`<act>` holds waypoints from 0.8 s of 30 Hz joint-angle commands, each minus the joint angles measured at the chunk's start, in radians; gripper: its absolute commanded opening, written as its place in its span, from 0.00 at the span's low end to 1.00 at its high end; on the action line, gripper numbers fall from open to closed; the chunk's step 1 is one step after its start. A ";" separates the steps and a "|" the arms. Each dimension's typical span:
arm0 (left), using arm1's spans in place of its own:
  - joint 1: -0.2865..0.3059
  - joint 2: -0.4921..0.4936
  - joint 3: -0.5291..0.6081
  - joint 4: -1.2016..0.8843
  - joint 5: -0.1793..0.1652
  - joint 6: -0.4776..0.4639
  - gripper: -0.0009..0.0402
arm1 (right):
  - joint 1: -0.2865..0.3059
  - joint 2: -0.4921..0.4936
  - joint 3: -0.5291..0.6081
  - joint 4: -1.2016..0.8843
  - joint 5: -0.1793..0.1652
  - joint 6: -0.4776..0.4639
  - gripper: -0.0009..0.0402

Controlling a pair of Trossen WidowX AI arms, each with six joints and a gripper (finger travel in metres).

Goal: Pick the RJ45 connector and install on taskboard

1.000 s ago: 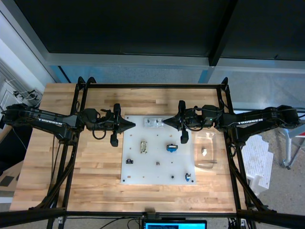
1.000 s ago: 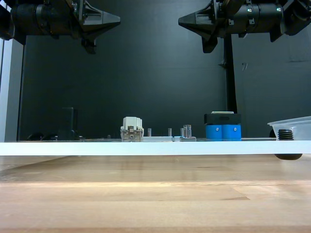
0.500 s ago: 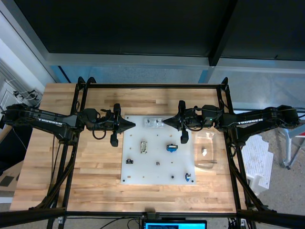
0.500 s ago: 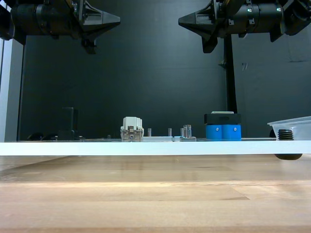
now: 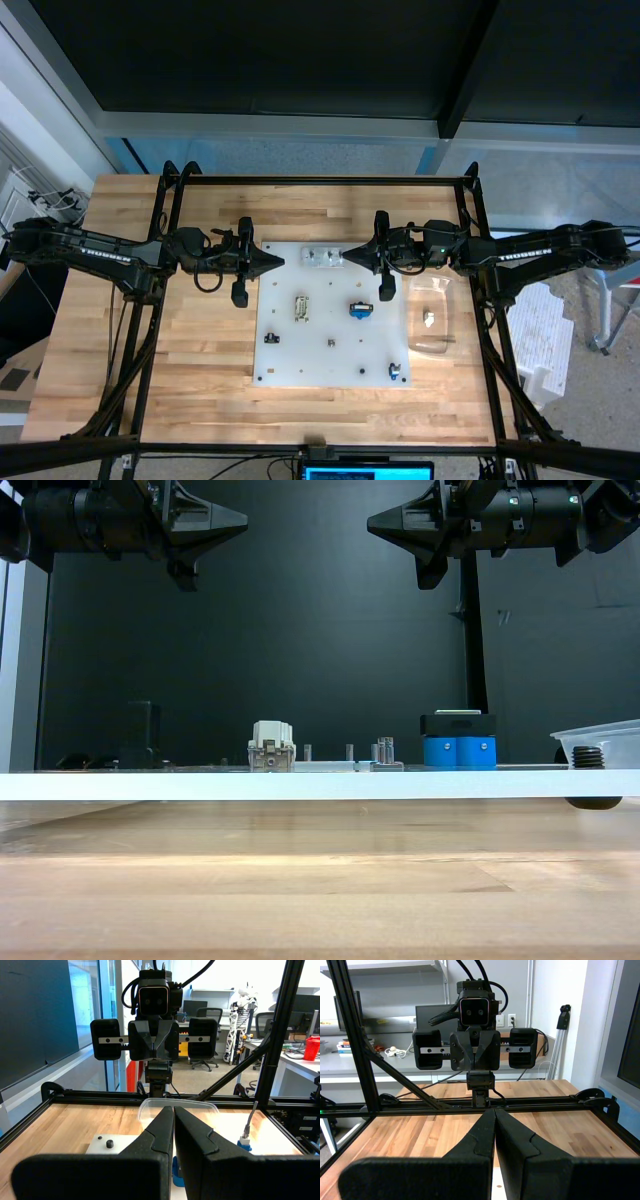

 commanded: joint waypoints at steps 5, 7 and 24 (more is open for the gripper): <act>0.000 0.000 0.000 0.000 0.000 0.000 0.02 | 0.000 0.000 0.000 0.000 0.000 0.000 0.02; 0.000 0.000 0.000 0.000 0.000 0.000 0.02 | 0.000 0.000 0.000 0.000 0.000 0.000 0.02; 0.000 0.000 0.000 0.000 0.000 0.000 0.02 | 0.000 0.000 0.000 0.000 0.000 0.000 0.02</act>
